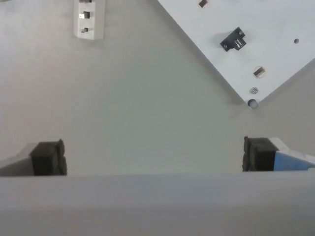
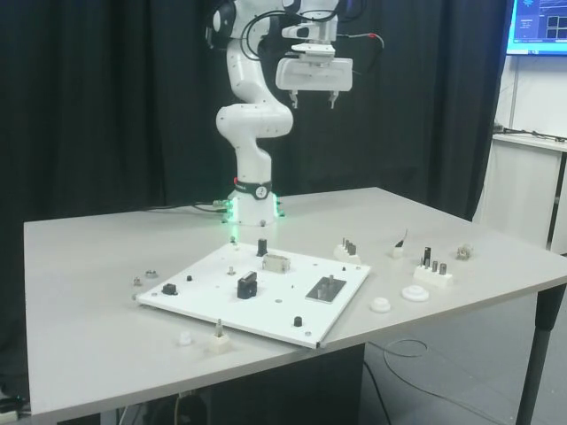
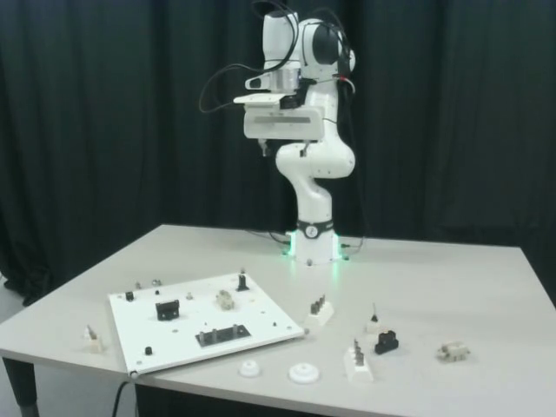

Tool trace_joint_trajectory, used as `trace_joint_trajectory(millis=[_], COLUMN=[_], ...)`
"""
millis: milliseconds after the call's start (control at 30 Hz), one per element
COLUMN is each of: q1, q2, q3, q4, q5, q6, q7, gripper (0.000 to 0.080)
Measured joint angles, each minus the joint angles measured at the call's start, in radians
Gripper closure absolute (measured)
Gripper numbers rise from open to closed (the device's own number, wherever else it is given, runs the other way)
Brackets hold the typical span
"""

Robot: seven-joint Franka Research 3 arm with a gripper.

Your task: Pick square peg 4.

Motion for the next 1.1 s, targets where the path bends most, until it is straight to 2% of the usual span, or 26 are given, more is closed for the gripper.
trace_joint_trajectory(millis=[367, 567, 833, 1100], q1=[0.0, 0.001, 0.004, 0.008], q2=[0.028, 0.056, 0.12, 0.206], q3=[-0.002, -0.001, 0.007, 0.025], q4=[0.01, 0.023, 0.041, 0.061], q5=[0.013, 0.039, 0.083, 0.096], q6=[0.017, 0.036, 0.095, 0.154], q7=[0.039, 0.088, 0.099, 0.1], gripper=[0.0003, 0.0003, 0.0003, 0.0003])
